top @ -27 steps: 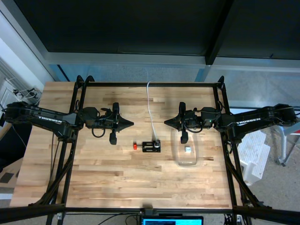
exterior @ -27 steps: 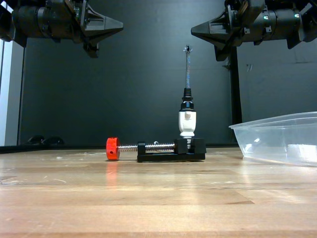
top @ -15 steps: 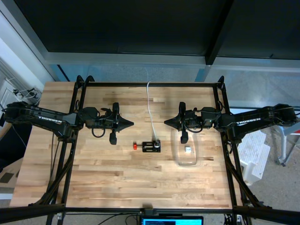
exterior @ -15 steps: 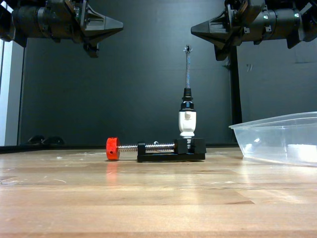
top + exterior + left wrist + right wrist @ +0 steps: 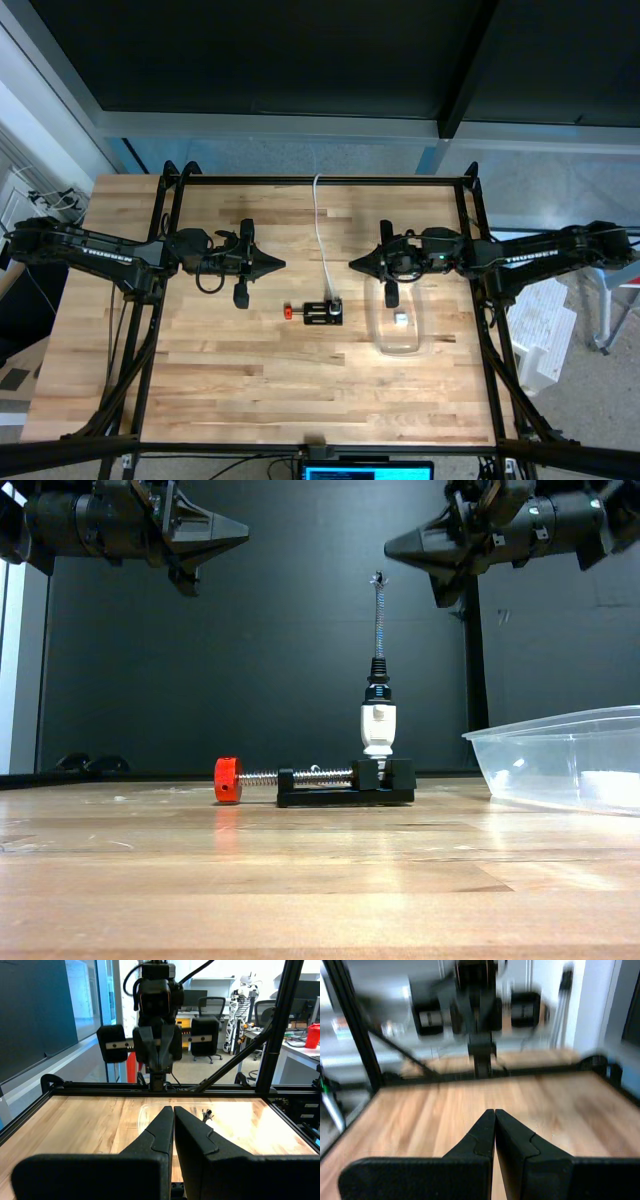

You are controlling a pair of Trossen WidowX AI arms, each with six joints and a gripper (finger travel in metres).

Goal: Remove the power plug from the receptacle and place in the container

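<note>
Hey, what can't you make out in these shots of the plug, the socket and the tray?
Power plug: high view, too small to show its prongs; low view, at most a pale patch behind the container wall.
Container: low view, cut off by the right edge.
Receptacle opening: tiny in the high view, side-on in the low view.
Left pincer and right pincer, both shut, hover above the table, hiding nothing.

From above I get even overhead light on the table (image 5: 200, 380), with only soft shadows. At table height the backdrop (image 5: 300, 630) is near black, so the left gripper (image 5: 243, 527) and right gripper (image 5: 390, 548), both high up with fingers pressed together, read as silhouettes, and the nearest table surface is soft. My left wrist picture is sharp (glare on the far tabletop); the right wrist one is smeared throughout.
</note>
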